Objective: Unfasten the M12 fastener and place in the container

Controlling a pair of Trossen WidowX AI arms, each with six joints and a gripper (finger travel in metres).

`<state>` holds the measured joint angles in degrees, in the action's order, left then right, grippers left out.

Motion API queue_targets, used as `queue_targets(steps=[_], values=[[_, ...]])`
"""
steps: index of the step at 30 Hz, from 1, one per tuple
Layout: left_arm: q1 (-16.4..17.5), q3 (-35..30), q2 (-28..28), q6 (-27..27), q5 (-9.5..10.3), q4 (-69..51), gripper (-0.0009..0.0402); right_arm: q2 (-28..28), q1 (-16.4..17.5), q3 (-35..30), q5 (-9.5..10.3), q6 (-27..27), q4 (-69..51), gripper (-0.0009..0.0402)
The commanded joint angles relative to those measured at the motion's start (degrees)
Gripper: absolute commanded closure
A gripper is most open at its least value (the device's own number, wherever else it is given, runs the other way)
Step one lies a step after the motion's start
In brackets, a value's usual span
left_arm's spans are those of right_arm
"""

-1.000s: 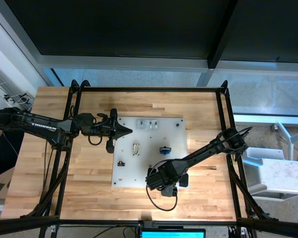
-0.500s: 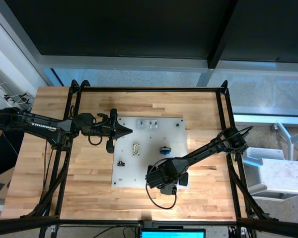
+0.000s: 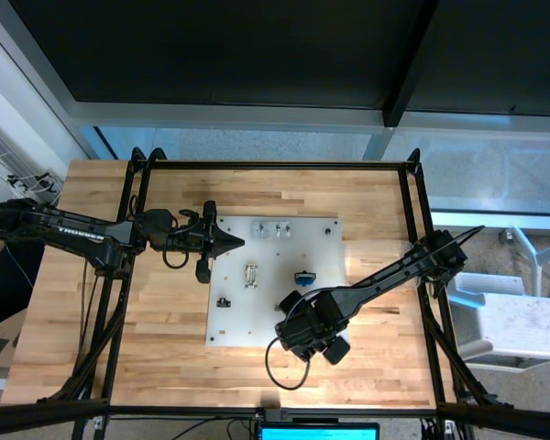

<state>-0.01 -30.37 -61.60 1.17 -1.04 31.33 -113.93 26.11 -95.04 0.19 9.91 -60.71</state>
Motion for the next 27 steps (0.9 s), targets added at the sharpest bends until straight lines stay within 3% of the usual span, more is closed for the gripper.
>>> queue_targets(steps=[1, 5, 7, 9, 12, 15, 27], values=[[0.02, 0.00, 0.00, 0.00, 0.00, 0.02, 0.0393, 0.57, 0.04, 0.11, -0.17, -13.62, 0.15, 0.0280], [0.00, 0.00, 0.00, 0.00, 0.00, 0.00, 0.0393, 1.09, 0.39, 0.83, -0.15, -23.37, 0.22, 0.0367], [0.02, 0.00, 0.00, 0.00, 0.00, 0.02, 0.0393, 1.11, 0.59, 1.11, -0.09, -25.46, 0.44, 0.0398], [0.00, 0.00, 0.00, 0.00, 0.00, 0.02, 0.0393, 1.11, 0.72, 1.68, -0.09, -27.78, 1.22, 0.0384], [0.00, 0.00, 0.00, 0.00, 0.00, 0.02, 0.0393, 1.44, 0.87, 3.41, 0.13, -30.69, 3.54, 0.0396], [0.00, 0.00, 0.00, 0.00, 0.00, 0.02, 0.0393, 1.46, 1.03, 5.31, 2.05, -32.24, 5.88, 0.0394], [0.02, 0.00, 0.00, 0.00, 0.00, 0.00, 0.0393, 0.96, 1.01, 9.55, 3.04, -33.68, 10.95, 0.0393]])
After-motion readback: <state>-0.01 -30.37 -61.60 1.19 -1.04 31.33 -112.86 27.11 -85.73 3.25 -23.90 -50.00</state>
